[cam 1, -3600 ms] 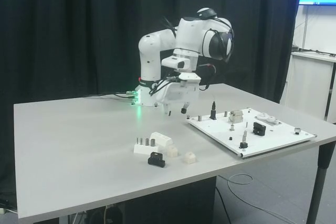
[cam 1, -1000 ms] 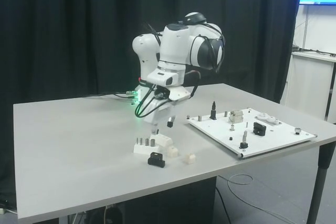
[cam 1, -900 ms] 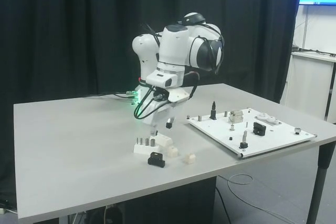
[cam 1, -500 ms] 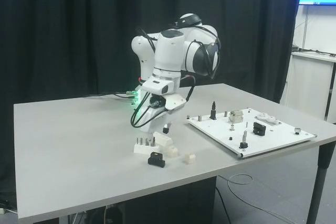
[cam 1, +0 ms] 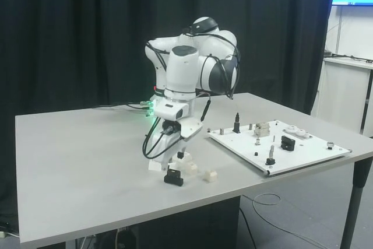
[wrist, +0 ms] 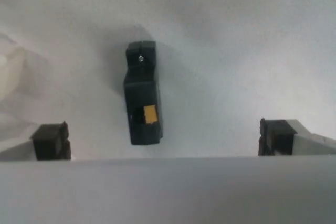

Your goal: Pick D-SUB.

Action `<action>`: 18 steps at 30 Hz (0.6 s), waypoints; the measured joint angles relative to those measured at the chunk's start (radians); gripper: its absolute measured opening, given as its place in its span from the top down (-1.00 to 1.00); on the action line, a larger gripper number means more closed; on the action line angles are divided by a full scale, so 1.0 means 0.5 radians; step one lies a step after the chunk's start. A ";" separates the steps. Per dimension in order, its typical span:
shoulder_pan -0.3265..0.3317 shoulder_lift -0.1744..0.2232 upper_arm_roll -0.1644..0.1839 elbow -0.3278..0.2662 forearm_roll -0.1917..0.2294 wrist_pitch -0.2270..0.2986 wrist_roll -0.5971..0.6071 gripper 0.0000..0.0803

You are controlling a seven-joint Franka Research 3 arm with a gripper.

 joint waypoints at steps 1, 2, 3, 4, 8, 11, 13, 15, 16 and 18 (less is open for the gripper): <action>-0.010 0.000 0.014 0.007 -0.005 0.010 -0.006 -0.99; -0.018 0.000 0.028 0.012 -0.007 0.021 -0.010 -0.99; -0.026 0.000 0.042 0.017 -0.009 0.032 -0.013 -0.99; -0.034 0.000 0.057 0.021 -0.012 0.042 -0.014 -0.99; -0.058 0.000 0.108 0.029 -0.020 0.080 -0.017 -0.99; -0.070 -0.001 0.145 0.031 -0.023 0.111 -0.027 -0.99; -0.077 -0.001 0.169 0.031 -0.030 0.129 -0.034 -0.99; -0.083 -0.002 0.191 0.031 -0.038 0.147 -0.037 -0.99; -0.086 -0.002 0.203 0.031 -0.043 0.157 -0.037 -0.99; -0.092 -0.003 0.223 0.031 -0.053 0.177 -0.039 -0.99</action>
